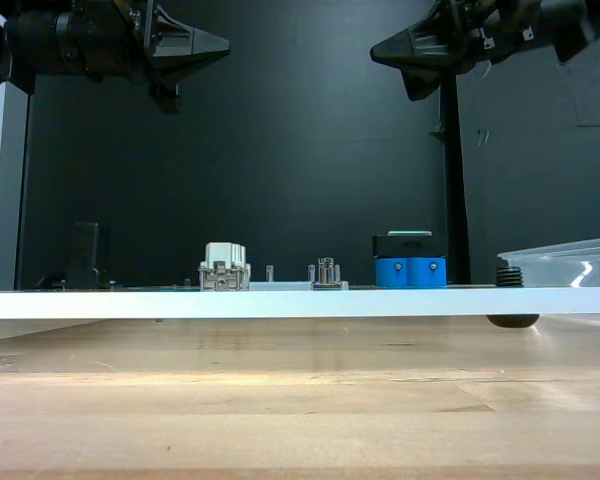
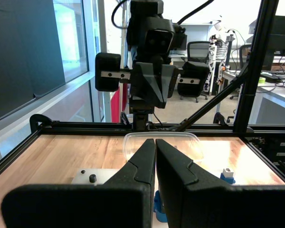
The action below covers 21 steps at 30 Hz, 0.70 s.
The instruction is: Pick the M12 fastener and fasten on the M12 threads
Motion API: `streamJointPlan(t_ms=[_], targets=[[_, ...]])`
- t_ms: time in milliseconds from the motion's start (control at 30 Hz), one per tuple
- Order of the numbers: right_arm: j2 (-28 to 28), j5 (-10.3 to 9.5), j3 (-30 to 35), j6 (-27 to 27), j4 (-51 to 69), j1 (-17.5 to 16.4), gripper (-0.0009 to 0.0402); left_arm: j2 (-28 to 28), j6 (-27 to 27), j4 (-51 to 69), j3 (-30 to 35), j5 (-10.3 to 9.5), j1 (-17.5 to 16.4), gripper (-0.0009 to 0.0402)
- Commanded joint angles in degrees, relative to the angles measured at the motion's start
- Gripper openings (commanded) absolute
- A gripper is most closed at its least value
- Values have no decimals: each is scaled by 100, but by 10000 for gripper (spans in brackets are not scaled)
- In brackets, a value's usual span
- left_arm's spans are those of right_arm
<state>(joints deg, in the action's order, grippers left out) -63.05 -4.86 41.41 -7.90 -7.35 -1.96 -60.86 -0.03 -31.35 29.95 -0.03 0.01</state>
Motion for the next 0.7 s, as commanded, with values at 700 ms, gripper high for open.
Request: streamJointPlan(t_ms=[700], targets=[[-339, 92, 1659, -1869, 5379, -544, 0, 0, 0, -2, 0, 0, 0, 0]])
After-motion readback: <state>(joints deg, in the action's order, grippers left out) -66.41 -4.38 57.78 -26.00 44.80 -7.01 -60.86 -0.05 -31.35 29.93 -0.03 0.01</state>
